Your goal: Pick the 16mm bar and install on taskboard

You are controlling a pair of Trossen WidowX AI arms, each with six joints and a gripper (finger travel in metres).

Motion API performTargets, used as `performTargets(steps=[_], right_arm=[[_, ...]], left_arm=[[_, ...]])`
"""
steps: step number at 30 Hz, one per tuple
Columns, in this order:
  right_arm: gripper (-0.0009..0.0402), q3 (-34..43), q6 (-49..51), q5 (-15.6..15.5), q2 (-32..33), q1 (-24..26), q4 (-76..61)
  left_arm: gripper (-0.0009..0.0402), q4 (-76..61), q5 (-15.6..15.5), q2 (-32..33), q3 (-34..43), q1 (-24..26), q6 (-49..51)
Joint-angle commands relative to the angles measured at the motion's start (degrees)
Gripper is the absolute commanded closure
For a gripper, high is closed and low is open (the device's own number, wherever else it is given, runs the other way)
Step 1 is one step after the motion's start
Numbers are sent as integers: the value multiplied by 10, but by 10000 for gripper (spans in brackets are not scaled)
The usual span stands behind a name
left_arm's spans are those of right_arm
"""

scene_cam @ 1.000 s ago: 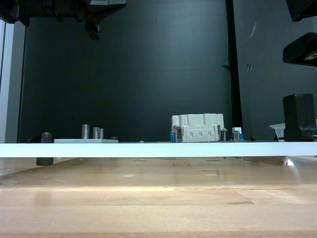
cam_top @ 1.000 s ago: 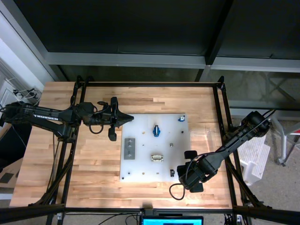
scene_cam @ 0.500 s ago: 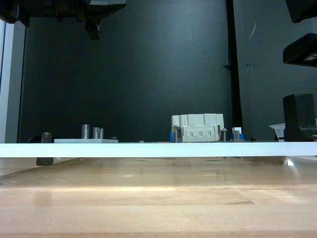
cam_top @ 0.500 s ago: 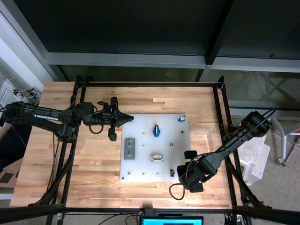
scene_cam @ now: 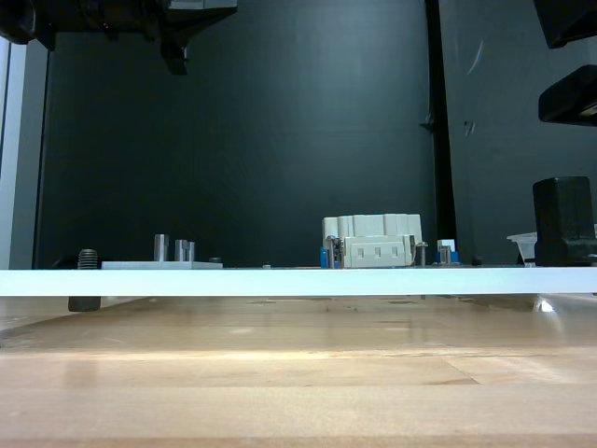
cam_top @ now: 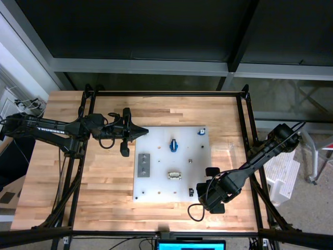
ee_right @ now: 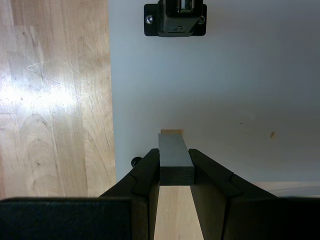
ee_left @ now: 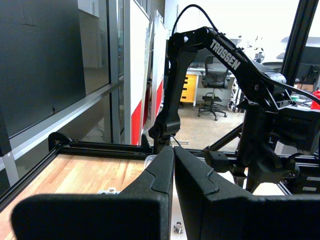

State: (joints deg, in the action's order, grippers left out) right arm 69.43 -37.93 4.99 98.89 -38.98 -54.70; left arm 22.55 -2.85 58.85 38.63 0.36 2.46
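The 16mm bar (ee_right: pixel 175 159) is a dark grey square-section bar, held upright-on to the right wrist camera. My right gripper (ee_right: pixel 175 167) is shut on it over the white taskboard (ee_right: pixel 225 90). Just beyond the bar's end a small rectangular opening (ee_right: pixel 171 132) shows wood through the board; the bar is clear of it. From above, the right gripper (cam_top: pixel 207 193) hangs over the board's near right corner and hides the bar. My left gripper (cam_top: pixel 141 132) hovers shut and empty above the board's far left edge, fingers (ee_left: pixel 160 170) pressed together.
On the taskboard (cam_top: pixel 156 151) stand a grey block with pegs (cam_top: pixel 143 164), a blue fitting (cam_top: pixel 174 145), a beige connector (cam_top: pixel 174 176) and a black socket (cam_top: pixel 191 191). That socket (ee_right: pixel 175 19) lies just ahead of the bar. Black frame rails border the table.
The right gripper has shifted very slightly with the bar still in it. The left arm has not moved.
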Motion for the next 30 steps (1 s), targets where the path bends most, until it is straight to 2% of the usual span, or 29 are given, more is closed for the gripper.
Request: performTargets(steps=[1, 17, 30], right_arm=[[385, 0, -14, 0, 0, 0, 3], [385, 0, -64, 1, 0, 0, 4], [385, 0, -47, 1, 0, 0, 7]], left_arm=[[393, 0, 0, 0, 0, 0, 0], [393, 0, 0, 0, 0, 0, 0], [393, 0, 0, 0, 0, 0, 0]])
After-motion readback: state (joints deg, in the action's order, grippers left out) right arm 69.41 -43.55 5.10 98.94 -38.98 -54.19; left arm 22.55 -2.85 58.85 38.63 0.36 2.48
